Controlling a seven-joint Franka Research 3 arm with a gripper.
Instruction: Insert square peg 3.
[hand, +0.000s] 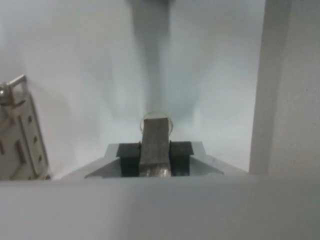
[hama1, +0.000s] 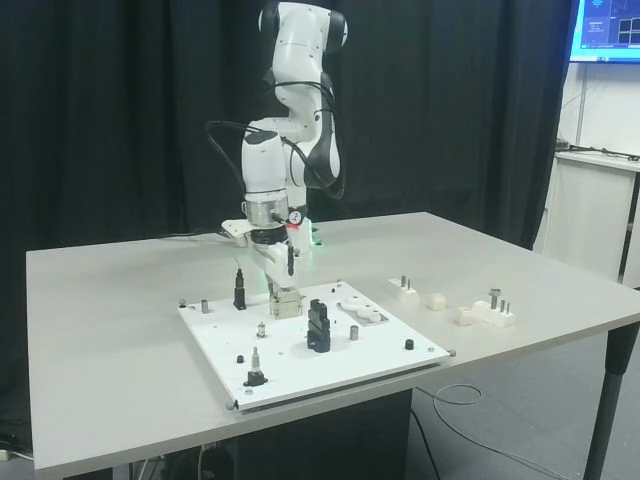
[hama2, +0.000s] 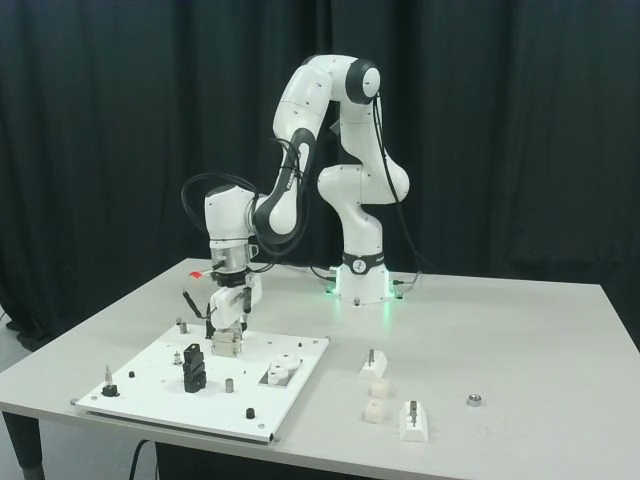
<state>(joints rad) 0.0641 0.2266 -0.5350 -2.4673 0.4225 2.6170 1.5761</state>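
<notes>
White arm arches from base at frame centre down to left, wrist vertical. Gripper points straight down, black fingers closed on a peg.

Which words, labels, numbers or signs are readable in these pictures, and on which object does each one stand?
No text can be read in any view.
The screen at the upper edge of the first room view shows some lines of text, too small to read.
The white arm, the white board and the grey table show no legible label or number.
</notes>
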